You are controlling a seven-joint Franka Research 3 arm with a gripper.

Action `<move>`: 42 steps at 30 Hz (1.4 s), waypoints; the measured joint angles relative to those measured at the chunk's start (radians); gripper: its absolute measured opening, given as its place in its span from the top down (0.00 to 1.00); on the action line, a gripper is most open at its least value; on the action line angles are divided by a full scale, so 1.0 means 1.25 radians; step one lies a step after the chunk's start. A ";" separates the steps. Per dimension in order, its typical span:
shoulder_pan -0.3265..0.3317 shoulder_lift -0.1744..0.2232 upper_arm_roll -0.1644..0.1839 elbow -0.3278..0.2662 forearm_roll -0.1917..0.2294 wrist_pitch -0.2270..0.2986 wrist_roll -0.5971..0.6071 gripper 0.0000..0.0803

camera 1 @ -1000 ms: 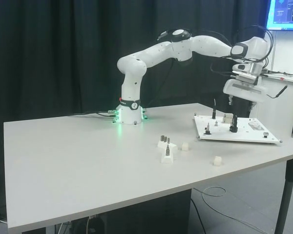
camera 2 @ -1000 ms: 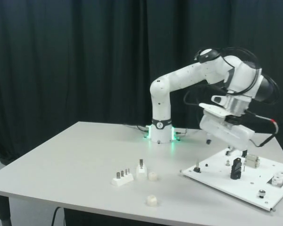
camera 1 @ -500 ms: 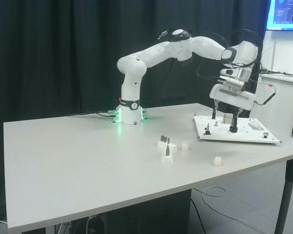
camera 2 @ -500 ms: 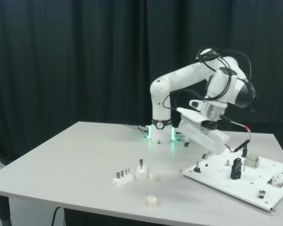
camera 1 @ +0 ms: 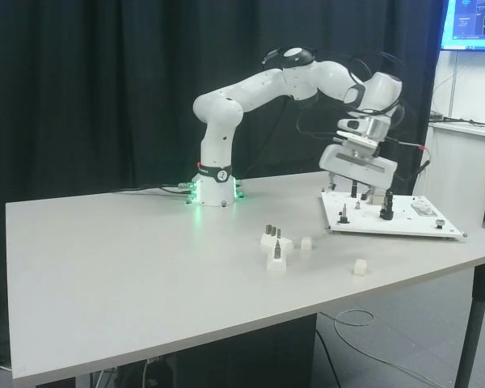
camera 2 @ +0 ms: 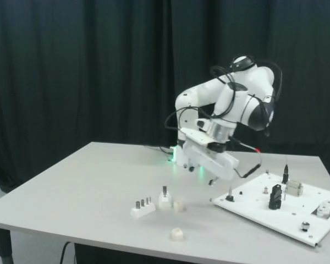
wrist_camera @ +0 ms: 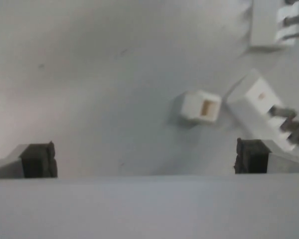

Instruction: Pick round peg 1.

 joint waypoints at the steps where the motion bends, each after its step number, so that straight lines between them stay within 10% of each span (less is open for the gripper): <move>1: 0.001 0.000 -0.003 -0.011 0.004 0.006 -0.017 0.00; 22: -0.011 0.000 -0.065 -0.215 0.170 0.101 -0.349 0.00; 42: -0.129 0.030 -0.008 -0.261 0.370 0.115 -0.556 0.00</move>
